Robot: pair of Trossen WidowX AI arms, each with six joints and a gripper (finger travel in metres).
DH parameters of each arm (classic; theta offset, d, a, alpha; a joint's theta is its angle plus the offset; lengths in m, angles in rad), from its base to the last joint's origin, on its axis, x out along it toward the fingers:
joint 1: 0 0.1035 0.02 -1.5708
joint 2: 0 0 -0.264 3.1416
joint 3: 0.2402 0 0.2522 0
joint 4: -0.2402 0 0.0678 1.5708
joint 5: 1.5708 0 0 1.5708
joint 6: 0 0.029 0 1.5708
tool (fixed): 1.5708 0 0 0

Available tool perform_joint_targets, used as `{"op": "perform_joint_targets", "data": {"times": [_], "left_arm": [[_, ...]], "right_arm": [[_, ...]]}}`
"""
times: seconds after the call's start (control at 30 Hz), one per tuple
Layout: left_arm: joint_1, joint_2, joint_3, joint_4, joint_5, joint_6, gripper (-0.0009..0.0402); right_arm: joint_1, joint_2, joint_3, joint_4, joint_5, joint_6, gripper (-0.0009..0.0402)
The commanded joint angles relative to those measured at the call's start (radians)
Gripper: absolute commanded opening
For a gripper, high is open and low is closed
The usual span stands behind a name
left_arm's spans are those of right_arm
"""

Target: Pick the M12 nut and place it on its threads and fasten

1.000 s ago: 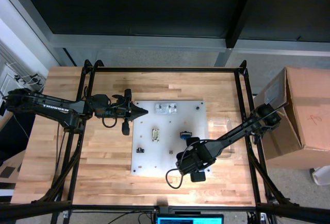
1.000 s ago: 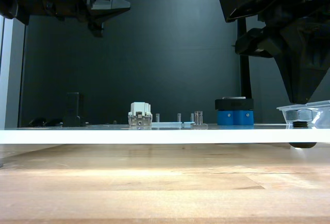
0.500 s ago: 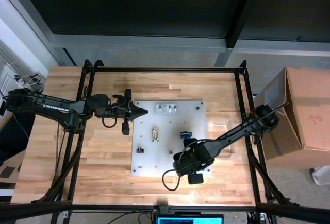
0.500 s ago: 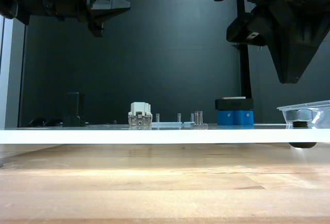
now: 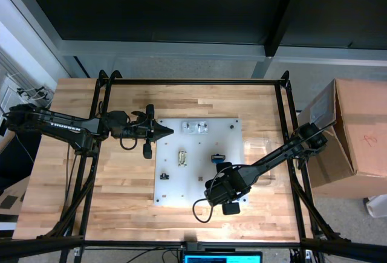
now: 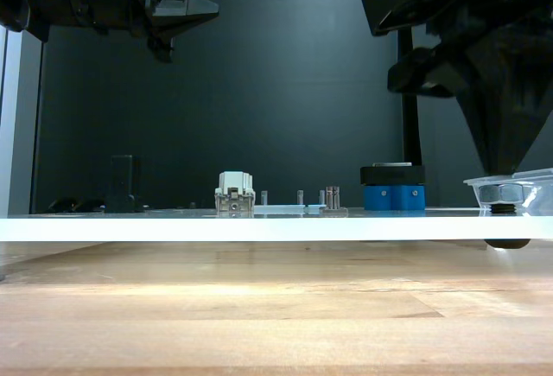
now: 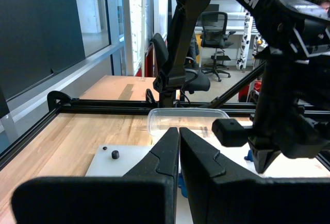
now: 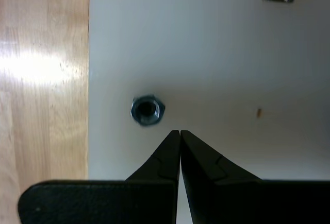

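The silver M12 nut sits on top of its black ribbed stud at the near right edge of the white board; a little of the ribs shows beneath it. In the right wrist view the nut lies free, just off the tip of my right gripper, which is shut with nothing in it. In the low view that gripper points straight down, close above the nut. My left gripper hovers high over the board's far left edge, shut and empty.
A clear tray lies right of the board, behind the stud in the low view. A blue block, a white connector and small posts stand mid-board. A cardboard box sits off the table's right edge.
My right gripper rose and swung left half a second ago, then came back down over the nut. The nut has stayed on its stud. The left arm has not moved.
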State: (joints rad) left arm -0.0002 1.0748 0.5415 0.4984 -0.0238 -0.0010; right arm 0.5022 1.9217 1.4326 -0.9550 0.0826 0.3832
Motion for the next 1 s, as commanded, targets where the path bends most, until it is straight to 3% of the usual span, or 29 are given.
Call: {"op": "perform_joint_targets", "data": {"times": [0.03, 0.33, 0.37, 0.4, 0.47, 0.5, 0.57, 0.67, 0.83, 1.0], "left_arm": [[0.000, 0.000, 0.000, 0.000, 0.000, 0.000, 0.0000], [0.000, 0.000, 0.000, 0.000, 0.000, 0.000, 0.0000], [0.000, 0.000, 0.000, 0.000, 0.001, 0.000, 0.0000], [0.000, 0.000, 0.000, 0.000, 0.000, 0.000, 0.0000], [0.000, 0.000, 0.000, 0.000, 0.000, 0.000, 0.0000], [0.000, 0.000, 0.000, 0.000, 0.000, 0.000, 0.0000], [0.000, 0.000, 0.000, 0.000, 0.000, 0.000, 0.0000], [0.000, 0.000, 0.000, -0.001, 0.000, 0.000, 0.0000], [0.000, 0.000, 0.000, -0.003, 0.000, 0.000, 0.0000], [0.000, 0.000, 0.000, 0.000, 0.000, 0.000, 0.0000]], "right_arm": [[0.002, 0.005, -0.010, 0.015, 0.001, 0.000, 0.0000], [0.002, 0.006, -0.014, 0.045, -0.007, -0.012, 0.0000], [0.002, 0.006, -0.018, 0.052, -0.029, -0.012, 0.0000], [0.002, 0.006, -0.021, 0.060, -0.085, -0.013, 0.0000], [0.002, 0.006, -0.029, 0.077, -0.254, -0.031, 0.0000], [0.003, 0.006, -0.030, 0.076, -0.291, -0.029, 0.0000], [0.004, 0.004, -0.030, 0.055, -0.246, -0.028, 0.0000], [0.005, 0.002, -0.018, 0.011, -0.099, -0.025, 0.0000], [0.004, 0.002, -0.006, 0.006, 0.032, 0.008, 0.0000], [0.004, 0.013, -0.006, 0.027, 0.027, 0.009, 0.0000]]}}
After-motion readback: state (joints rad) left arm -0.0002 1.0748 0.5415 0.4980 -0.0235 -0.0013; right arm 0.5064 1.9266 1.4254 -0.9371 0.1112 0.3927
